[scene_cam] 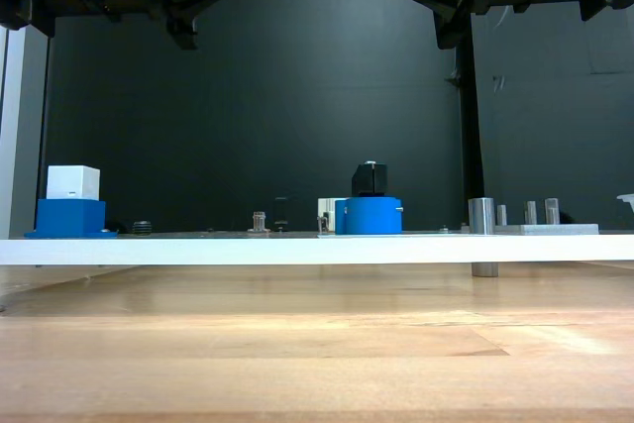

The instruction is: Pick the 16mm cylinder and place it in the container

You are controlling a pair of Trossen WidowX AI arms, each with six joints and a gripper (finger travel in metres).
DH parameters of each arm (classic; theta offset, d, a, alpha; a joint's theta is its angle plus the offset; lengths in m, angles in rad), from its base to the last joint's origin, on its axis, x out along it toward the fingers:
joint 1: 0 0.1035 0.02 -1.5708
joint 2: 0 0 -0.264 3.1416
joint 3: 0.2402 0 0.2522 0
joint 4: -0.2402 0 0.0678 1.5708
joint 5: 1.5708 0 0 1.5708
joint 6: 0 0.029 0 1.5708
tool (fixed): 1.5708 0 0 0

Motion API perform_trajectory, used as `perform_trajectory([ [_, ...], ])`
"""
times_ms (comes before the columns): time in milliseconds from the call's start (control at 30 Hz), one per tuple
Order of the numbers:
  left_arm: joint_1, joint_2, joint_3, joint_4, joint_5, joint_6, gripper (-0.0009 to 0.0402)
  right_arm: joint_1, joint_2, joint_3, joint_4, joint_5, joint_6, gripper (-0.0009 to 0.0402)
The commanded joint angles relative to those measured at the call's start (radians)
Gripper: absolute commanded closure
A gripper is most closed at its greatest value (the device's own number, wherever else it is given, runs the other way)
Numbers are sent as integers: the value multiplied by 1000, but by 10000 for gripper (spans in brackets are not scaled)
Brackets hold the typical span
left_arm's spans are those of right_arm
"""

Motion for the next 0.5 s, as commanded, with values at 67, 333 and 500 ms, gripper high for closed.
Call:
perform_trajectory([
  [67, 0, 0, 0, 0, 0, 0, 393, 0, 0, 0, 1, 0, 0, 393],
  [333, 0, 0, 0, 0, 0, 0, 393, 0, 0, 0, 0, -1, 2, 393],
  [500, 0, 0, 0, 0, 0, 1, 393, 0, 0, 2, 0, 0, 37, 393],
])
